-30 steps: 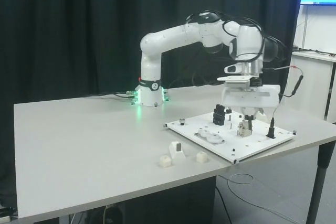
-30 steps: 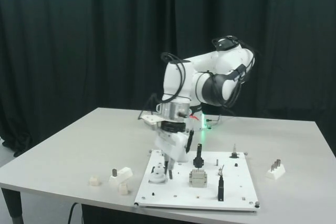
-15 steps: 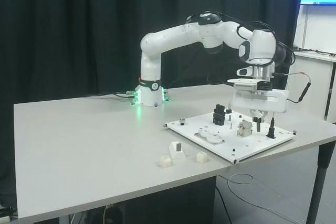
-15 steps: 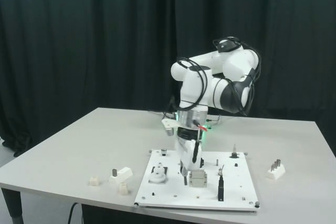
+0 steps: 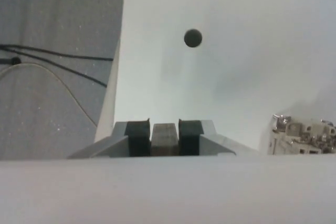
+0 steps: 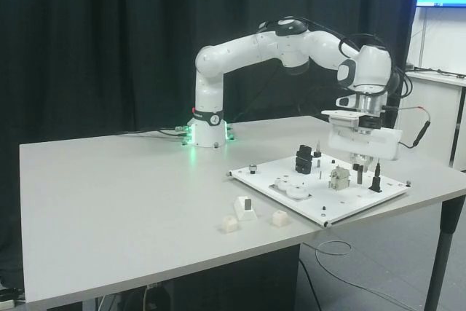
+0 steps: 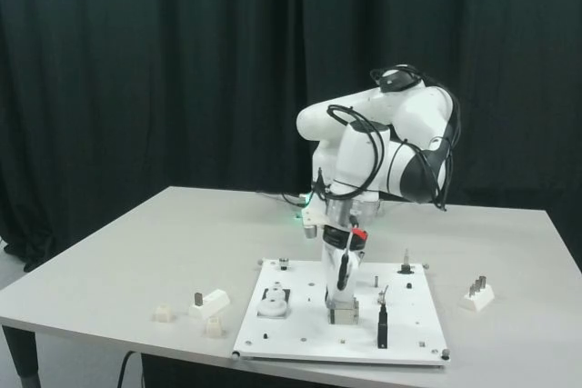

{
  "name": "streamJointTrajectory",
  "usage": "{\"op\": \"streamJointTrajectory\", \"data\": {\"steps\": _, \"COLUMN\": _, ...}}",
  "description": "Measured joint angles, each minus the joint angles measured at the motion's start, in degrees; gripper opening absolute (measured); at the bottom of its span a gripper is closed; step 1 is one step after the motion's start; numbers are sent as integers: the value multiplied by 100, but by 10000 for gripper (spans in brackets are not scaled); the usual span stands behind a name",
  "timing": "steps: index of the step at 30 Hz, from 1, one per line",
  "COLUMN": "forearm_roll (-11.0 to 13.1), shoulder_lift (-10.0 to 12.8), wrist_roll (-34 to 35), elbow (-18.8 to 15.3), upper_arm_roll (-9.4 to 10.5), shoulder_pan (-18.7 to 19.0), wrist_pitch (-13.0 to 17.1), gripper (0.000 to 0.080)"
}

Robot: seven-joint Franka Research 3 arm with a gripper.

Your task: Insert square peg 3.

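In the wrist view my gripper [image 5: 164,127] is shut on a grey square peg [image 5: 164,141], clamped between the two black pads [image 5: 137,136]. Below it lies the white board [image 5: 252,66], with a round black hole [image 5: 192,38] a little ahead of the peg. In the first room view the gripper [image 6: 360,167] hangs just over the board [image 6: 320,198], next to a small metal block [image 6: 338,178]. The second room view shows the gripper [image 7: 340,293] right above that block [image 7: 344,313].
A black upright post [image 6: 376,178], a black clamp [image 6: 303,159] and white round parts [image 6: 290,188] stand on the board. Three small white blocks [image 6: 246,210] lie on the grey table [image 6: 116,187]; another block with pegs [image 7: 477,294] lies beyond the board. Cables [image 5: 47,59] run across the floor beside the board's edge.
The arm has swung across the board, carrying the peg from above the white round parts to beside the metal block. The wrist has turned along the way.
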Motion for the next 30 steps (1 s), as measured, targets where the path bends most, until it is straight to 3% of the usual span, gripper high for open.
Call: {"op": "streamJointTrajectory", "data": {"steps": 30, "forearm_roll": -414, "shoulder_lift": -73, "wrist_roll": 642, "elbow": 50, "upper_arm_roll": 312, "shoulder_pan": 108, "wrist_pitch": 246, "gripper": 111}}
